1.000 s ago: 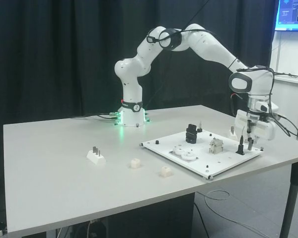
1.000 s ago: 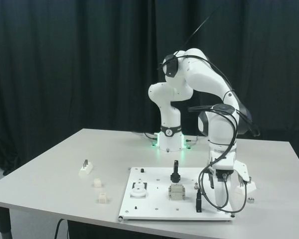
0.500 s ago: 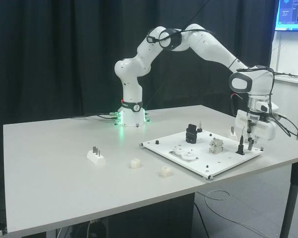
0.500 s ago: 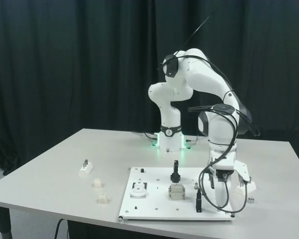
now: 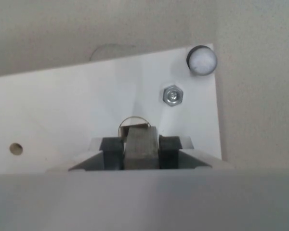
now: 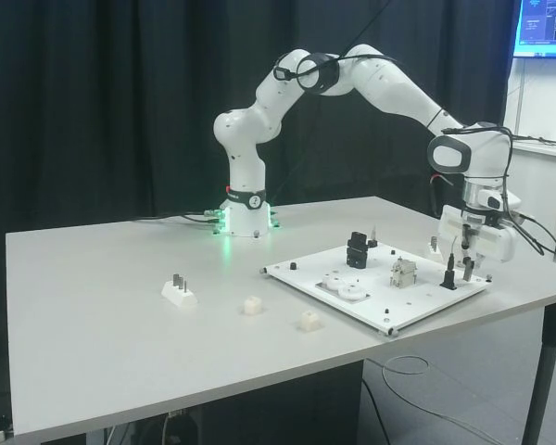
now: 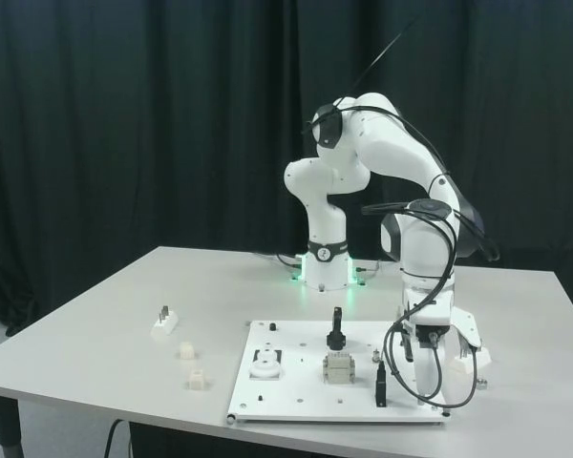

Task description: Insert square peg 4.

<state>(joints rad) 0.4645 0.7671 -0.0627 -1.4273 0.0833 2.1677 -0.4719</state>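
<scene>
While gripper point(image 5: 141, 147) rose slightly, peg point(image 5: 141, 146) clamped

Even bright room light, soft shadows, green glow at the arm base point(image 6: 244, 219), blurred wrist foreground

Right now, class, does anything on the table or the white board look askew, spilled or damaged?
Nothing stands out. The pincer holds the grey square peg straight over the flat white board; small white blocks sit upright on the grey table.
</scene>
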